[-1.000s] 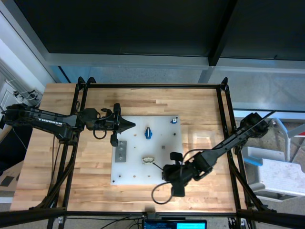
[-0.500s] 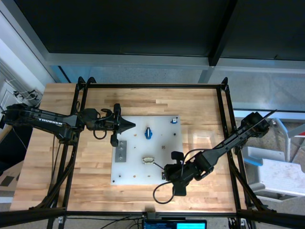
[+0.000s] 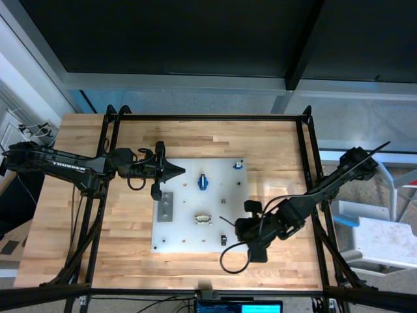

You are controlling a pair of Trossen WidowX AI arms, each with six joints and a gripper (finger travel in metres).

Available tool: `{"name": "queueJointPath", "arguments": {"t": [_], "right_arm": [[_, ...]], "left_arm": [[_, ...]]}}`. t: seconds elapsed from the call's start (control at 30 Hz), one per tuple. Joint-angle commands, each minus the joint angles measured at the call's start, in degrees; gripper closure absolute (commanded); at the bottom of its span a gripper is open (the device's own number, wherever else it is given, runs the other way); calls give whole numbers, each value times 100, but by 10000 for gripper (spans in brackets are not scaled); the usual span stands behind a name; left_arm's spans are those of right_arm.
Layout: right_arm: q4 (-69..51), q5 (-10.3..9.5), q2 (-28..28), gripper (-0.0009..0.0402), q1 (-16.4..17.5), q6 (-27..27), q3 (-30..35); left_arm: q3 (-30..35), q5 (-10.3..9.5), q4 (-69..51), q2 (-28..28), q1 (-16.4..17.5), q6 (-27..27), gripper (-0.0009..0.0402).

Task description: Remove the USB connector from the USB hub and place in the container

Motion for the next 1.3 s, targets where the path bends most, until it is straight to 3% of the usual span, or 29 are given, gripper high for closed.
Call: {"name": "queueJointPath", "arguments": {"t": [0.03, 0.27, 1.3], "right_arm": [[-299, 7, -188, 393, 7, 26, 2], [-774, 7, -623, 393, 20, 57, -136], [-1237, 11, -2774, 393, 22, 931, -2199]], "left_arm": [[0, 2, 0, 2, 0, 0, 392], [0, 0, 0, 2, 0, 0, 392], [0, 2, 0, 2, 0, 0, 392]]}}
